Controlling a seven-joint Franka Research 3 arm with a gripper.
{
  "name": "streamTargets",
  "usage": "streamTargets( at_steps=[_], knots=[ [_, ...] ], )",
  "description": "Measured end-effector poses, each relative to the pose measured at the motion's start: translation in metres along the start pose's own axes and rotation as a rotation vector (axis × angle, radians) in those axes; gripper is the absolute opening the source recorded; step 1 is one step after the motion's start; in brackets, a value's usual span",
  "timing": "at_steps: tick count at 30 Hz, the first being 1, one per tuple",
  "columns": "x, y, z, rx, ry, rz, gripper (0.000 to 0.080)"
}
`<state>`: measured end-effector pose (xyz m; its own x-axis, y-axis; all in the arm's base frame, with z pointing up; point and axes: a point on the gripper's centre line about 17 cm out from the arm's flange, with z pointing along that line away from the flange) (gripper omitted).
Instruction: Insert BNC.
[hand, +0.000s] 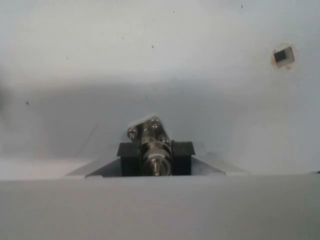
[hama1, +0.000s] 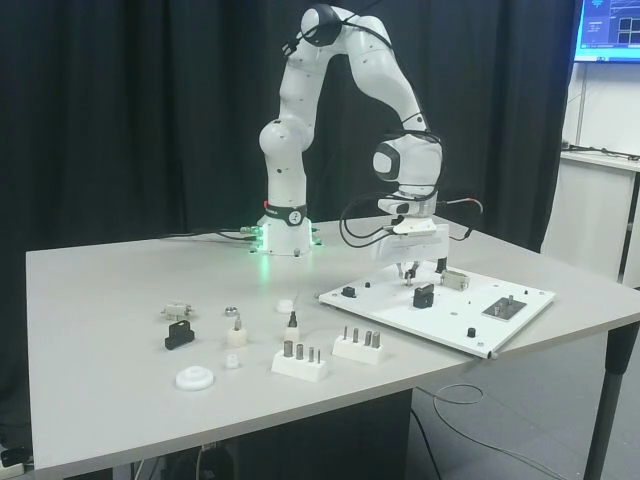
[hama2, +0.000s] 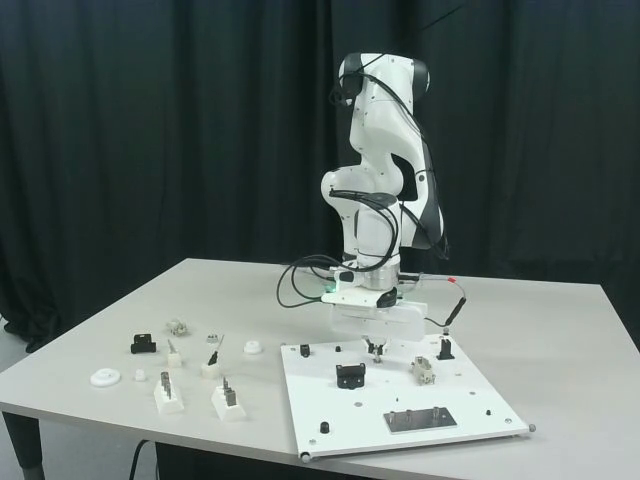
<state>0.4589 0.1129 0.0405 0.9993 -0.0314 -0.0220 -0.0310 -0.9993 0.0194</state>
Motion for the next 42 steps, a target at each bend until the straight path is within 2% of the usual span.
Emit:
streamTargets(
  at_steps=[42],
  knots=[
    [-0.0020,-0.0046,0.0001,0.001,-0.002,0.003,0.0121]
  ],
)
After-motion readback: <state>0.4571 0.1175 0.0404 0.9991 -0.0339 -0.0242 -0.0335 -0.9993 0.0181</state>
